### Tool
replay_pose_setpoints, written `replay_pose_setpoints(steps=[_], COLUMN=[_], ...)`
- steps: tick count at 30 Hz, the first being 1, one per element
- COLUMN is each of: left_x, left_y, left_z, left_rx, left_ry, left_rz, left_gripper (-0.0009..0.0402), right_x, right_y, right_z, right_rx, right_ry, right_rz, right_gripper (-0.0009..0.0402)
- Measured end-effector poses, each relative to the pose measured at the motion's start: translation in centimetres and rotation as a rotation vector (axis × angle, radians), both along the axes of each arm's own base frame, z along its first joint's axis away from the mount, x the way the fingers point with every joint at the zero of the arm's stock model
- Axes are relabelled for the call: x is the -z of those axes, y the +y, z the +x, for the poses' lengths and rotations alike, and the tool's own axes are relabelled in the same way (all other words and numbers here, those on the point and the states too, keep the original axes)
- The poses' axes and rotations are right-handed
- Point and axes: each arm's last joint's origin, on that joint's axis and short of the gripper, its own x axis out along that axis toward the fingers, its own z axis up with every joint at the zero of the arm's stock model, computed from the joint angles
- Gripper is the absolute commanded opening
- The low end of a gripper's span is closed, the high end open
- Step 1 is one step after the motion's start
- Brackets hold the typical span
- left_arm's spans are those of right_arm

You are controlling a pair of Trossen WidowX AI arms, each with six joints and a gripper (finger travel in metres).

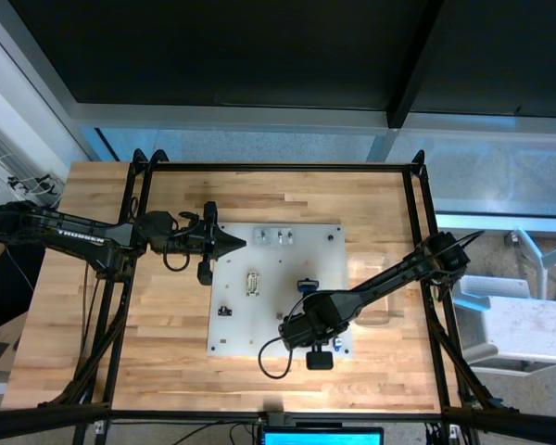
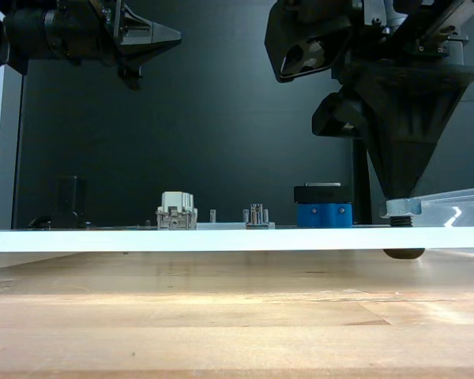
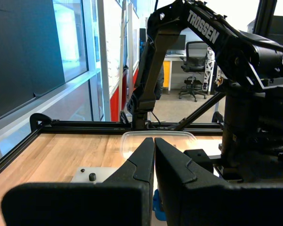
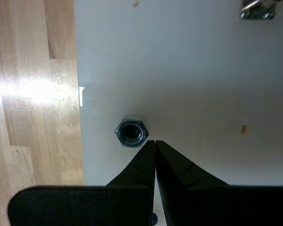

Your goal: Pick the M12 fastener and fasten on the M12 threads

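Silver against the white board, the M12 fastener sits on the M12 threads. The low view shows the nut on top of the black ribs, with some ribs bare beneath it. The right pincer points straight down at the board's near right edge. Its two fingers are pressed together with nothing between them, and their tips meet just beside the nut's rim. Whether the tips touch the rim is hard to say, though they appear a hair apart. In the low view that pincer's dark cone comes down directly over the nut, in front of the clear tray.

Over the board's far left edge hangs the left pincer, high above the wooden worktop and pointing level toward the right arm. Its fingers are likewise closed flat against each other and hold nothing.
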Motion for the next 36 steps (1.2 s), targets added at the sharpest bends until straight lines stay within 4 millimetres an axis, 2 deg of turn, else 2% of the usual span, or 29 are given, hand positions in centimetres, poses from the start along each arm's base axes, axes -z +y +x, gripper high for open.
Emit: replay_pose_setpoints(steps=[19, 28, 30, 34, 36], left_x=[0.0, 0.0, 0.0, 0.0, 0.0], left_y=[0.0, 0.0, 0.0, 0.0, 0.0], left_z=[0.0, 0.0, 0.0, 0.0, 0.0], left_rx=[0.000, 0.000, 0.000, 0.000, 0.000], left_ry=[0.001, 0.000, 0.000, 0.001, 0.001], left_rz=[0.000, 0.000, 0.000, 0.000, 0.000], left_gripper=[0.0000, 0.0000, 0.0000, 0.0000, 0.0000], right_x=[0.4, 0.4, 0.4, 0.2, 0.2], right_y=[0.0, 0.3, 0.4, 1.1, 1.2], right_z=[-0.2, -0.2, -0.3, -0.2, -0.3], right_rx=[0.018, 0.007, -0.010, -0.117, -0.125], right_ry=[-0.006, 0.009, 0.026, 0.078, 0.085], right_rz=[-0.031, 0.021, 0.059, 0.278, 0.294], right_gripper=[0.0000, 0.0000, 0.0000, 0.0000, 0.0000])
